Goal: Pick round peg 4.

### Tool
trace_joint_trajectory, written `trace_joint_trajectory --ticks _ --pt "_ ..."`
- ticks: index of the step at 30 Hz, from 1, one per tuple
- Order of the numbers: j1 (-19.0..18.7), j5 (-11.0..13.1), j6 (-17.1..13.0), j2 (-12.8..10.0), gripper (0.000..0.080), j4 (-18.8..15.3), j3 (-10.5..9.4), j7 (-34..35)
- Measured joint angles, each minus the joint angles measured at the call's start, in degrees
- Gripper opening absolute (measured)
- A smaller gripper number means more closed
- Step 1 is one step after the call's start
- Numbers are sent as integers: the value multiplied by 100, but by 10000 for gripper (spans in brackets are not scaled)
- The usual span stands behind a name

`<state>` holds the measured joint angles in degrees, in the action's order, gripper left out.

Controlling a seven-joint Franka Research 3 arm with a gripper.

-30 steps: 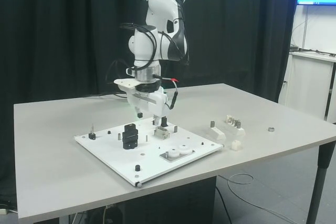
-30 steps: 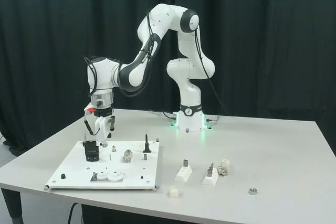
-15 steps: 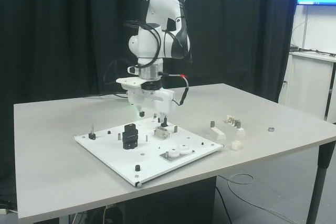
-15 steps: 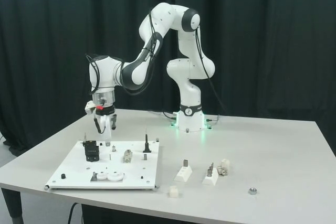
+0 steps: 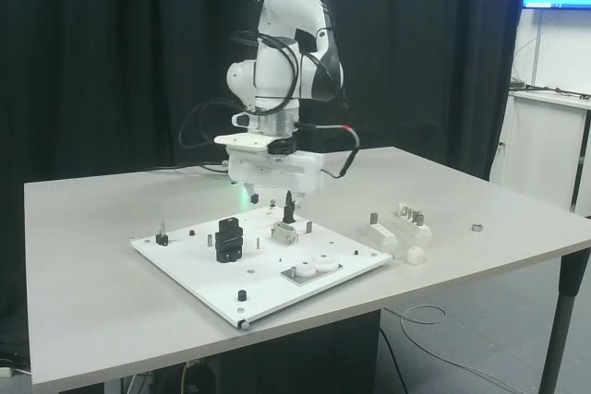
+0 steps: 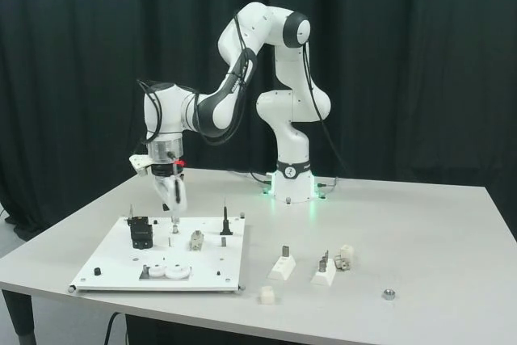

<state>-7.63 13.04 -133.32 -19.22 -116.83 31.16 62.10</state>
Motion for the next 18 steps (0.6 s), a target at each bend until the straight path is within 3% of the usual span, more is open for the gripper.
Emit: trace_joint_trajectory --ticks 18 --pt "-695 7 118 155 800 -1 -131 -1145"
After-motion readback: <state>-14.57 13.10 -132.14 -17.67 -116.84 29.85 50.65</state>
